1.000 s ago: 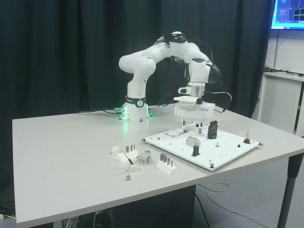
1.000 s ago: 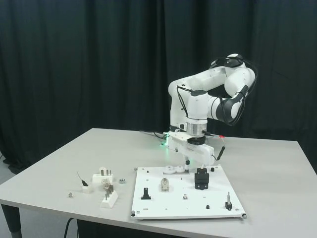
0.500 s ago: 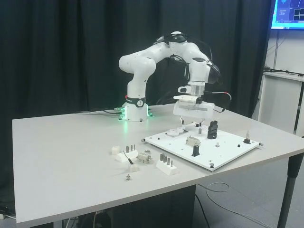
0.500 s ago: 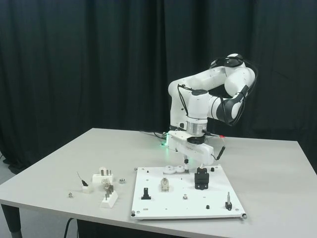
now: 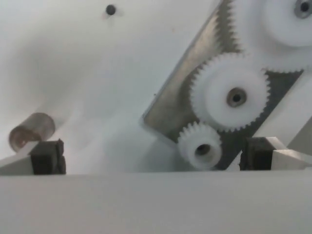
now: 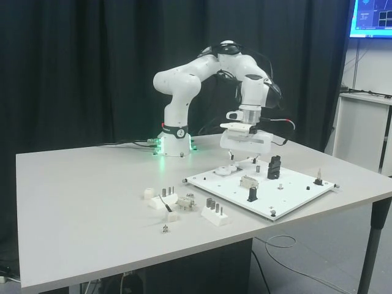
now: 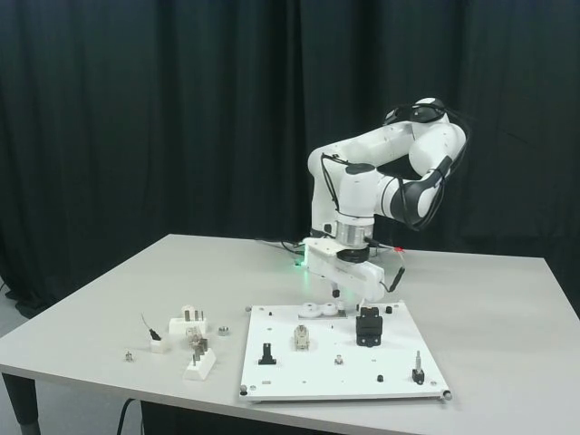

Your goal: Insert small gear.

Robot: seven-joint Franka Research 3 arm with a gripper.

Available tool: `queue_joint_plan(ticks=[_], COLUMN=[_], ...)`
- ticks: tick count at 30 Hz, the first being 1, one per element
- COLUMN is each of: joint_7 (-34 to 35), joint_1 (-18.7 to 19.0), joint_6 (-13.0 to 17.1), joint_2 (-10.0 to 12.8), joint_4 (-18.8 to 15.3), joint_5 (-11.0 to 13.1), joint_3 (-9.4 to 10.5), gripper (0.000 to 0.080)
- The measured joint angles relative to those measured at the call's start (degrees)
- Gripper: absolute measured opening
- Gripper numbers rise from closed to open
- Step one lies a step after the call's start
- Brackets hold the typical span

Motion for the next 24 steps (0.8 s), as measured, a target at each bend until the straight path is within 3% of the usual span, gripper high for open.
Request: queue_joint_plan(ticks=[14,24], joint_7=[-7.1,-12.5], joint_1=[-2.3,-3.8], joint_6=[-1.1,-3.6], joint_2=[0.0,0.0], joint_4=[-0.4,-0.5], joint_5=[0.6,1.6], joint_3=[0.30,0.49], gripper=[0.0800,0.0800])
